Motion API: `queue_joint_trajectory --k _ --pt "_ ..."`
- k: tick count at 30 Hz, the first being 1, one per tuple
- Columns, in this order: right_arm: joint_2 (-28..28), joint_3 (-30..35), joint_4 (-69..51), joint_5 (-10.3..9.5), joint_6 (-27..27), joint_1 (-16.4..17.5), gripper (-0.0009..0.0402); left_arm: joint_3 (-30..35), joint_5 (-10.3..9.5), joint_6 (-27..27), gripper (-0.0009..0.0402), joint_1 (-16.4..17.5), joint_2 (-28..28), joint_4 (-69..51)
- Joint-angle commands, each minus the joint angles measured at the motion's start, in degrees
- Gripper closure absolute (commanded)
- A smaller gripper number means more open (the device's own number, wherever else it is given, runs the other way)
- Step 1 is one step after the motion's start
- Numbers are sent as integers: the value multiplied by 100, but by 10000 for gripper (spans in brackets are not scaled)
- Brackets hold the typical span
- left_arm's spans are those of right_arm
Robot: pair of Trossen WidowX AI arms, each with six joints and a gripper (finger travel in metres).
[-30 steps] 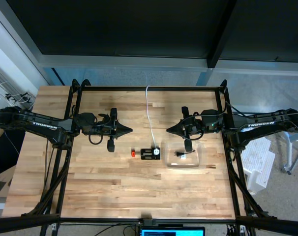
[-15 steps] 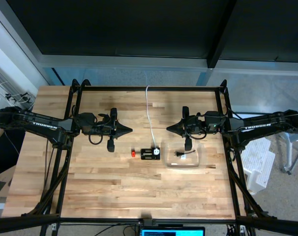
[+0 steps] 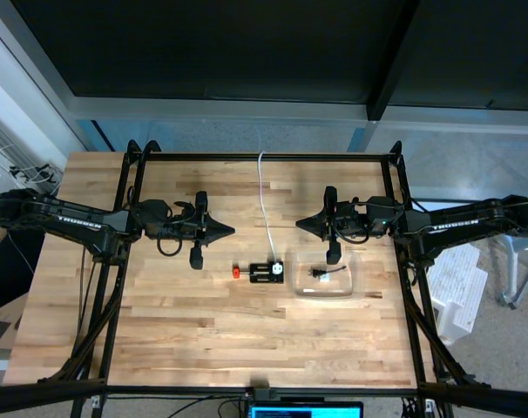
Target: Remove the power plug from the receptacle and place in the container
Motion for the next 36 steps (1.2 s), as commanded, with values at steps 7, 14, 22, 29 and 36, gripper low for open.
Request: queue_joint_trajectory --k 7,14,22,29,36 --pt "9 50 96 -192 101 -15 393 0 0 0 393 2 2 2" --pt "9 57 101 -181 129 -15 393 0 2 0 393 0 2 2" --pt "136 55 127 -197 122 -17 393 0 0 0 393 2 2 2" --pt "245 55 269 -238 136 -20 393 0 2 0 393 2 2 4" --pt "238 55 219 -240 138 -22 393 0 2 0 393 2 2 2"
